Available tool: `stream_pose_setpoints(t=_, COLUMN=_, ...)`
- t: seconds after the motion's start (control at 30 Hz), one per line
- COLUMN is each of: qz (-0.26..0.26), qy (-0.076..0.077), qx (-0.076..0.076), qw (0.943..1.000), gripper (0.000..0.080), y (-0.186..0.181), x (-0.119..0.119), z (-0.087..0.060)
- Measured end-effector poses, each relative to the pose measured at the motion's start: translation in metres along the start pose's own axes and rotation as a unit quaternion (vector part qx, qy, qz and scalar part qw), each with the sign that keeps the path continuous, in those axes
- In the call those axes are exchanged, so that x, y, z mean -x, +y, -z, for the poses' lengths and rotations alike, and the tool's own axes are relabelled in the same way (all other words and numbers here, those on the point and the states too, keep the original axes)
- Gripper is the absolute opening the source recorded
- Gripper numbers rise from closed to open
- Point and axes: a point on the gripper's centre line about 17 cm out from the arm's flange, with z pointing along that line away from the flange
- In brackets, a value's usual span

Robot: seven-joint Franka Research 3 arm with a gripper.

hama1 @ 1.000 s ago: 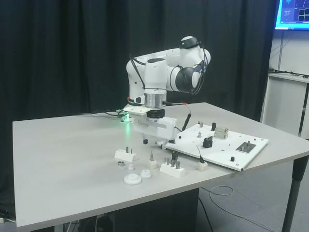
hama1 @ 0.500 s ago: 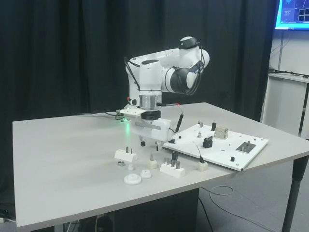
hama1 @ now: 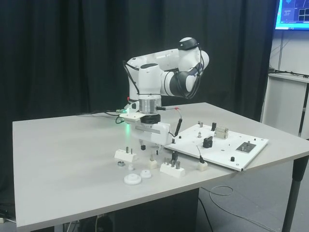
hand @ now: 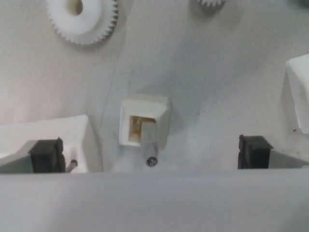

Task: Pick Ethernet.

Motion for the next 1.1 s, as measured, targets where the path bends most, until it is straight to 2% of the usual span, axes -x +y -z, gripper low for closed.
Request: stream_pose_setpoints(t=1.1, qz=0.003, qy=-0.006, qx=0.005, qw=1.0, gripper=0.08, y=-0.004, x=-0.001, z=-0.019)
